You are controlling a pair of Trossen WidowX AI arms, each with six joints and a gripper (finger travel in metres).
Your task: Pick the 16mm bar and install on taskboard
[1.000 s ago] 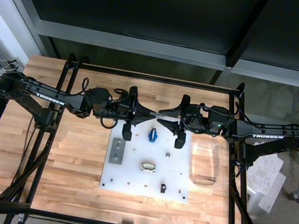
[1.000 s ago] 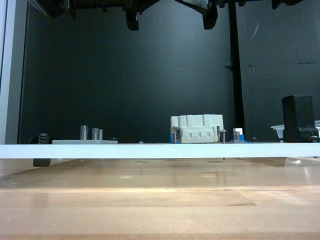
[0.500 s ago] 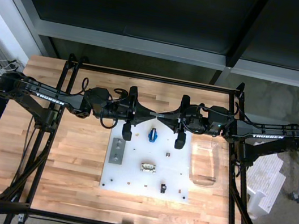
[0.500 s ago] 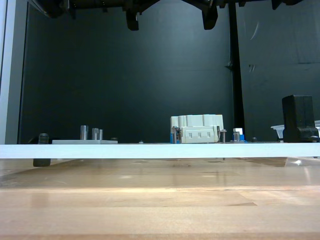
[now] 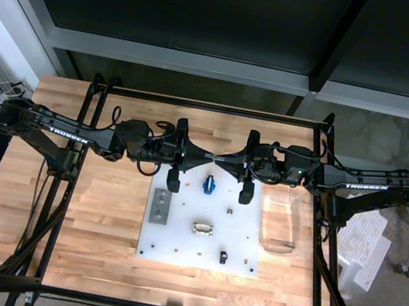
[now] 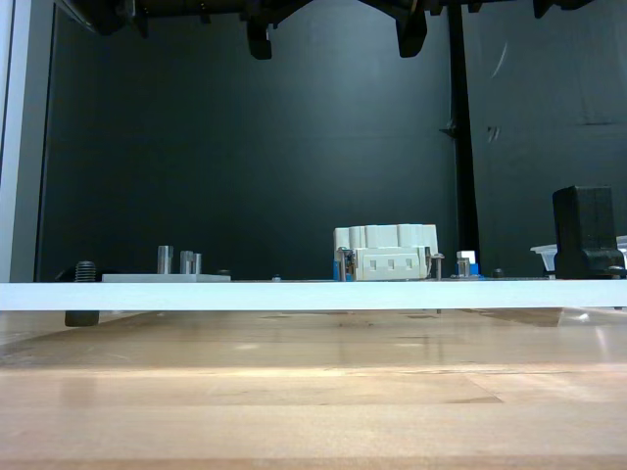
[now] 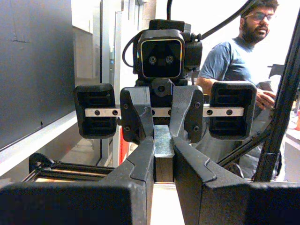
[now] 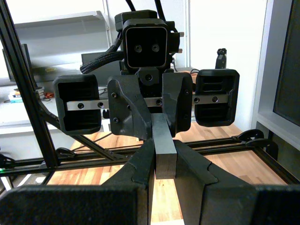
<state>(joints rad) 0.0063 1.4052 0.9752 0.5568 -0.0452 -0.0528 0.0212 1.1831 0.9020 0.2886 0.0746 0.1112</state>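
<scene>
16mm bar: The 16mm bar [image 5: 215,157] is held in the air between the two grippers, lying level and running left to right, high above the far part of the task board [image 5: 173,246]. It is clear of the board and of any seat on it.
Left gripper: The left gripper [image 5: 205,155] reaches in from the left, above the board's far edge. Its fingers [image 7: 143,157] are closed flat against both sides of the bar's left end, as the left wrist view shows.
Right gripper: The right gripper [image 5: 225,159] reaches in from the right and faces the left one head-on. Its fingers [image 8: 187,161] are clamped on the bar's right end, so both grippers grip the same bar at once.
Board parts: A blue part [image 5: 208,184] stands just near of the grippers. A grey block with pegs [image 5: 159,207] sits at the board's left. A white connector [image 6: 385,252] is near the middle, and a small black block [image 6: 586,235] stands toward the near right.
Beside the board: A clear container [image 5: 280,225] rests on the wooden surface [image 5: 100,214], touching or just beside the board's right edge.
Background: A person [image 7: 243,51] in a blue shirt stands behind the right arm.
</scene>
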